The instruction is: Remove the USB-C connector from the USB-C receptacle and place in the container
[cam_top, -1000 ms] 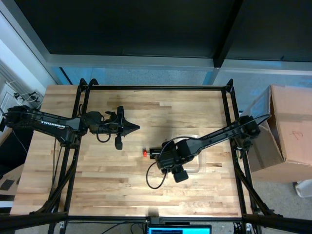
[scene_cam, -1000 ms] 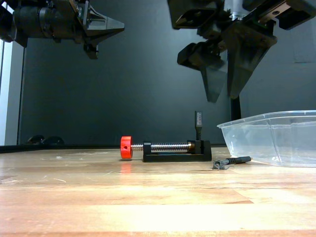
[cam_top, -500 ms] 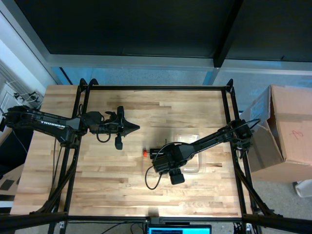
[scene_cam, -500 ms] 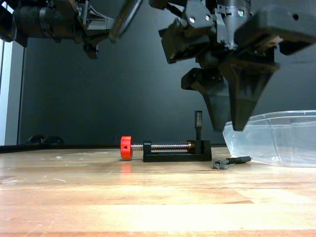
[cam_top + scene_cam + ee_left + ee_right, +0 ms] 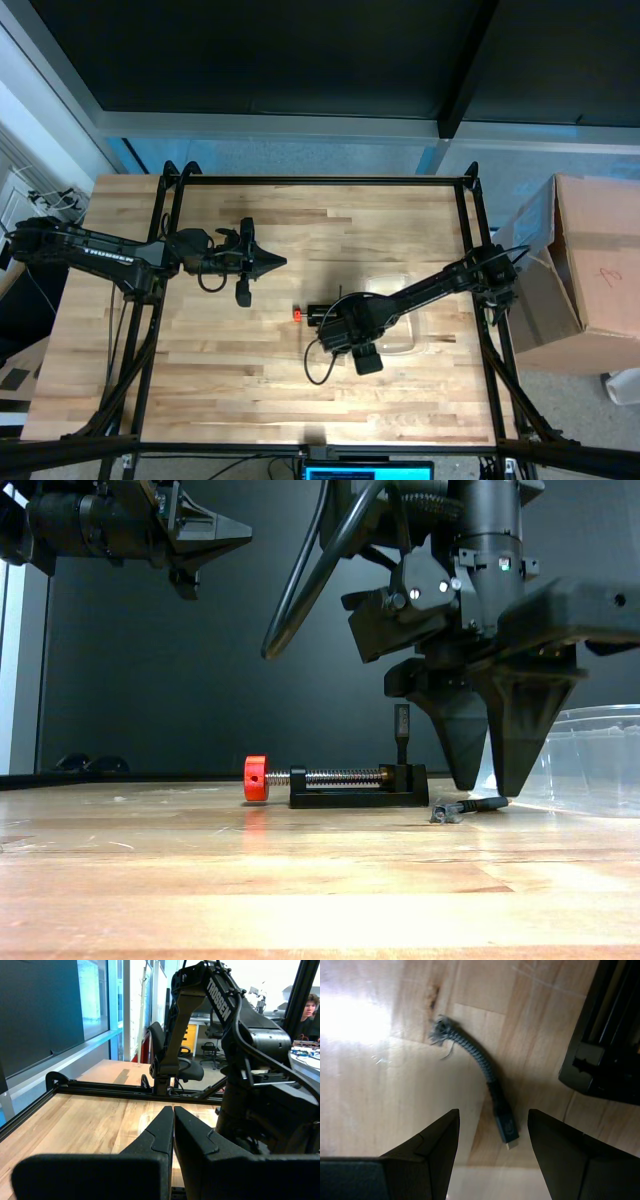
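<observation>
The USB-C connector [image 5: 491,1082] is out of its seat and lies free and flat on the table [image 5: 300,880], its short braided cable ending in a frayed tip. The right gripper [image 5: 488,786] is held low over it, the jaws spread wide with nothing between them but the plug end, which is not yet touched. Several slips are judged possible here. If the jaws are closed on the soft braid and not on the rigid plug, the part may swing or be pulled free when lifted. If the descent is carried too far, the fingertips may be driven into the wood. The clamp [image 5: 350,785] with its red knob stands just beyond, holding the upright USB-C receptacle [image 5: 401,723], and could be struck by one finger. The container [image 5: 590,755] is at the right, and its rim could be caught by the dangling cable. Far to the left, the left gripper [image 5: 173,1110] is held high, its jaws pressed together and empty.
</observation>
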`<action>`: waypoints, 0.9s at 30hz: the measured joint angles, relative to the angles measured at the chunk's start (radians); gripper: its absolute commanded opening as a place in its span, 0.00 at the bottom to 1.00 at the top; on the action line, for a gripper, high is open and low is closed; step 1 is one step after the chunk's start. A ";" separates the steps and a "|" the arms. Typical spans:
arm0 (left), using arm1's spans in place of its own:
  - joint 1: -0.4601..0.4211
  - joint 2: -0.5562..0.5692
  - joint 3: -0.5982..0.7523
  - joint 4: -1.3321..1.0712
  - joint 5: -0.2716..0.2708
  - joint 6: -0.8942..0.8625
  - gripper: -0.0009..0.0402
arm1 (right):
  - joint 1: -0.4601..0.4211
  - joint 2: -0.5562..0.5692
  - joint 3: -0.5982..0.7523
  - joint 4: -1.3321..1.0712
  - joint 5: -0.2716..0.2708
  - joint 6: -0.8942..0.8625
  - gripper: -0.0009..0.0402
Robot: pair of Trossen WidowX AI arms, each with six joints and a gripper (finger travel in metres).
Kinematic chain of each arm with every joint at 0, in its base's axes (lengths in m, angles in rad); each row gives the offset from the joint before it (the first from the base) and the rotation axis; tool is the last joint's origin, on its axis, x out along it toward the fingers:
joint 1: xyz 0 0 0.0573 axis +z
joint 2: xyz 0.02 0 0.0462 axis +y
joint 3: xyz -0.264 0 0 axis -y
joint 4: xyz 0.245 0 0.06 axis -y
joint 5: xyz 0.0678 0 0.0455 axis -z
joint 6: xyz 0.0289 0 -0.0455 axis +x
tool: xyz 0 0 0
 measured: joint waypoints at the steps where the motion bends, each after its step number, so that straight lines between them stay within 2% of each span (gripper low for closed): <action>1: 0.000 0.000 0.000 0.000 0.000 0.000 0.02 | -0.003 0.000 -0.006 0.005 0.004 0.000 0.48; 19: 0.000 0.000 0.000 0.000 0.000 0.000 0.02 | -0.020 -0.009 -0.098 0.081 0.008 -0.064 0.48; 27: 0.000 0.000 0.000 0.000 0.000 0.000 0.02 | -0.023 -0.009 -0.111 0.117 -0.018 -0.075 0.37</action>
